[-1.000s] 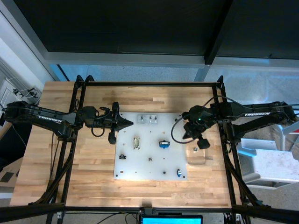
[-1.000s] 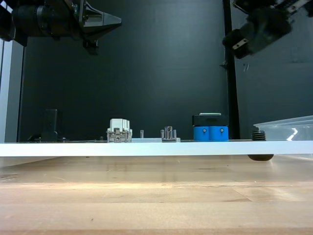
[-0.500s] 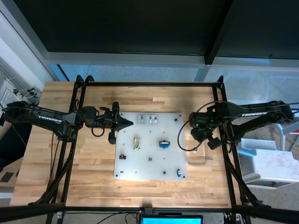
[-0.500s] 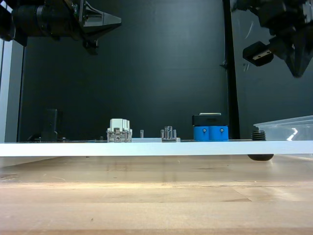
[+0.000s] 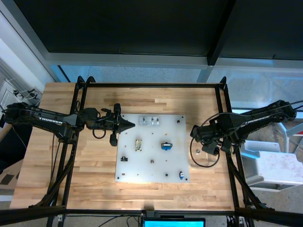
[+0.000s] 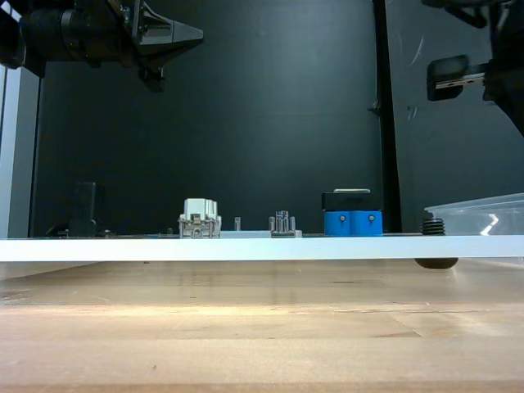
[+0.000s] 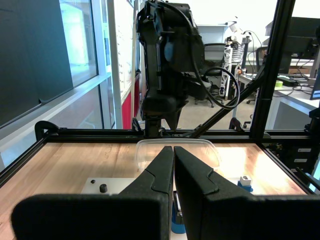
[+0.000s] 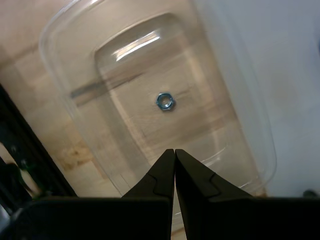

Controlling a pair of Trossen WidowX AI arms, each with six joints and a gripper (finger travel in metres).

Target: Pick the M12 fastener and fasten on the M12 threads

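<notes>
Nearest is the wood table (image 6: 246,327), then the white board (image 6: 205,248) lying on it. Near the board's near right edge stands the M12 stud (image 6: 432,226), short, black, upright. Its ribs show bare in the low view, w/ nothing on top. In that view the clear tray (image 6: 483,214) sits behind the stud. From above, the tray lies on the table just beside the board's right edge, not on the board. The M12 nut (image 8: 165,101) lies flat on the tray's floor, approx mid-tray, apart from the stud & touching no finger. The right gripper (image 8: 174,151) hangs over the tray, pointing down into it from high up. Its two fingers are pressed tip to tip w/ nothing btwn them, so it grips nothing. The nut shows just past the tips in the wrist view. In the low view only part of that arm shows, high at the right edge. Further back, mid-board, is a blue block connector (image 6: 352,221), w/ a grey-white fitting (image 6: 200,219) left of it. The left gripper (image 5: 131,124) is held high over the board's far left part, level, pointing right twd the board's middle. Its fingers are closed w/ only a hairline seam, & it's empty. Its wrist cam looks across to the tray & the right arm (image 7: 167,65) above it.
</notes>
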